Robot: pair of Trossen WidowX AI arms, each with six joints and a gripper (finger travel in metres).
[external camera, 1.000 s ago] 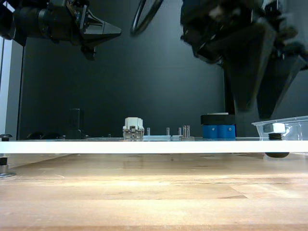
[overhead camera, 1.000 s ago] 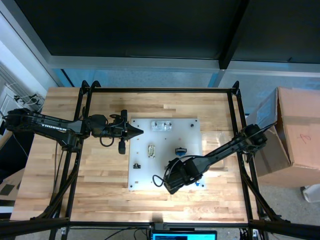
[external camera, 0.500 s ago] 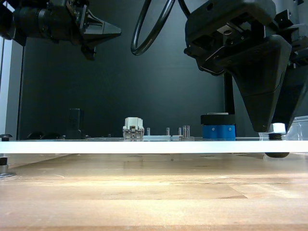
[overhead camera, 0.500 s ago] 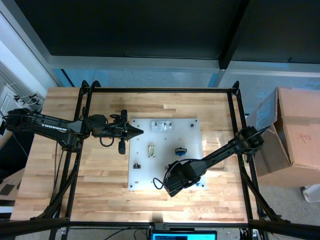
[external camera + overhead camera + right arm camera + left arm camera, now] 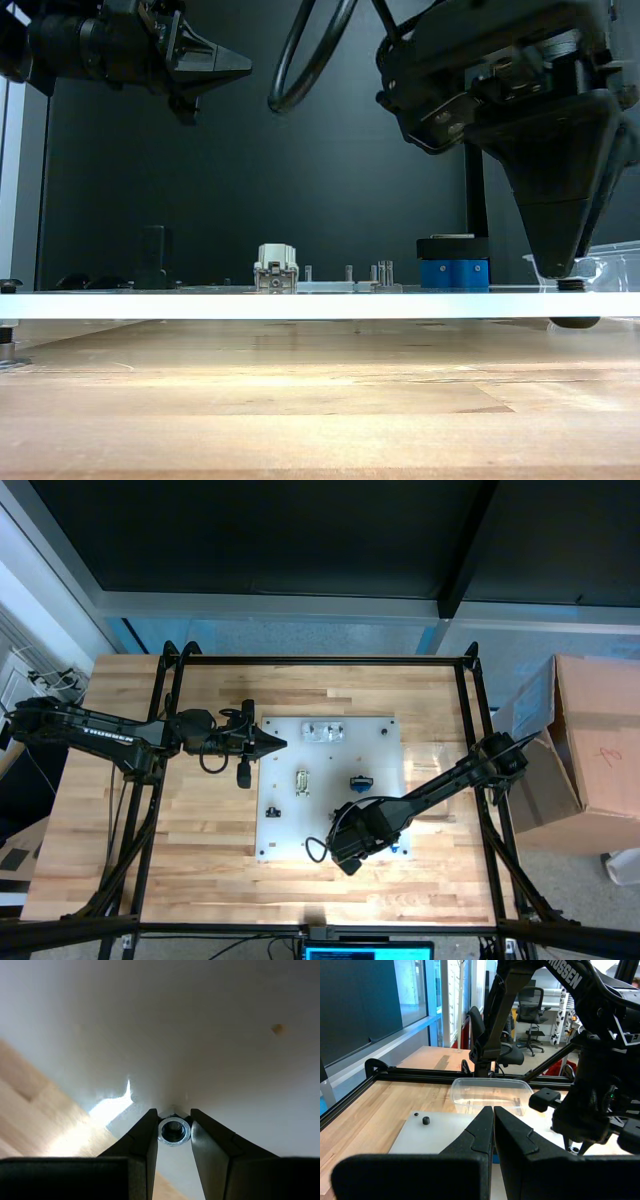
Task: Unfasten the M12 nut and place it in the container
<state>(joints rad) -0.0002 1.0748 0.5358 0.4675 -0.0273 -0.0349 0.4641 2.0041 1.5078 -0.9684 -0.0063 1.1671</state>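
The small silver nut point(image 5: 174, 1130) sits between the fingers point(image 5: 145, 1135) of my right gripper point(image 5: 174, 1122), which is shut on it just above the white board point(image 5: 285, 832). In the low view the right gripper point(image 5: 558, 268) points straight down onto the black stud point(image 5: 573, 285), and its fingers hide the nut. From above, my right gripper point(image 5: 348, 852) hangs over the board's near right part. The clear container point(image 5: 490, 1095) shows no nut inside. My left gripper point(image 5: 275, 744) hovers shut at the board's far left edge, high above the table point(image 5: 238, 66).
A grey connector point(image 5: 276, 270) and a blue-and-black cylinder block point(image 5: 454, 266) stand on the board. A black post point(image 5: 426, 1120) stands at a board corner. A black frame point(image 5: 320, 661) rings the table, and a cardboard box point(image 5: 590, 750) stands off to the right.
The right gripper moved toward the near right edge, came down over the nut and closed its fingers around it. The nut now shows only in the right wrist view. The left arm stayed still.
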